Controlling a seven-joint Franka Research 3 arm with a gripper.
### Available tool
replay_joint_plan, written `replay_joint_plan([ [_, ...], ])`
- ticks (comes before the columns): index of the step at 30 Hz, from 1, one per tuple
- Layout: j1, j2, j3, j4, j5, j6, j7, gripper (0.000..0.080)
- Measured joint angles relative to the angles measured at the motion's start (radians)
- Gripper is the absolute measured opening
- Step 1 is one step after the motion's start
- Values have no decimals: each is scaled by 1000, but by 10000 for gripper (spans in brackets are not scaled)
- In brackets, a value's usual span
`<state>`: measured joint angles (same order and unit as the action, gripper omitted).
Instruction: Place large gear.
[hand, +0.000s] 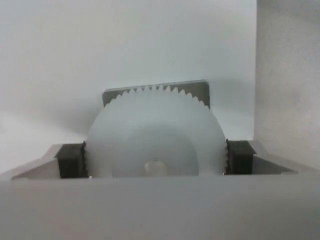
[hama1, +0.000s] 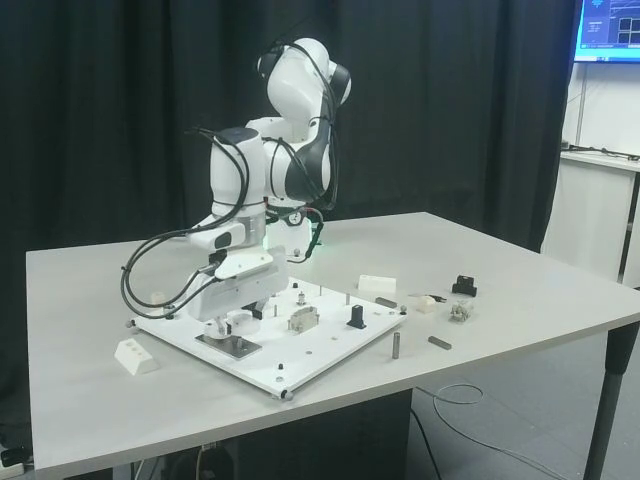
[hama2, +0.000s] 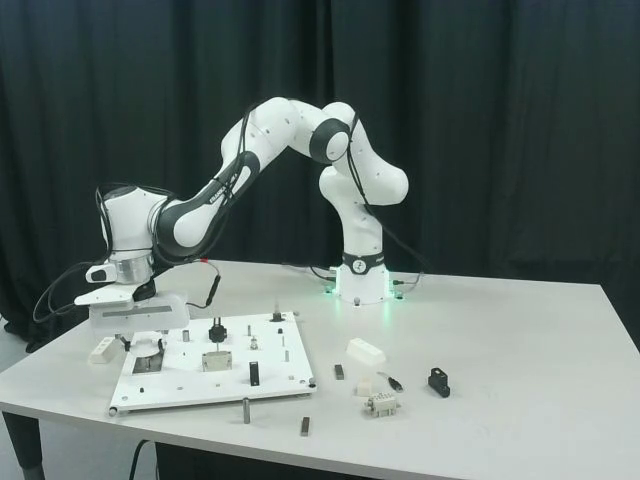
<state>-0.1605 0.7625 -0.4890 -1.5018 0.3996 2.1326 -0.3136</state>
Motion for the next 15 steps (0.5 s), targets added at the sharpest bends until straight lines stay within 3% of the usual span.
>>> replay_joint_plan([
  [15, 17, 0, -24, 21, 0, -25, 7, 597],
])
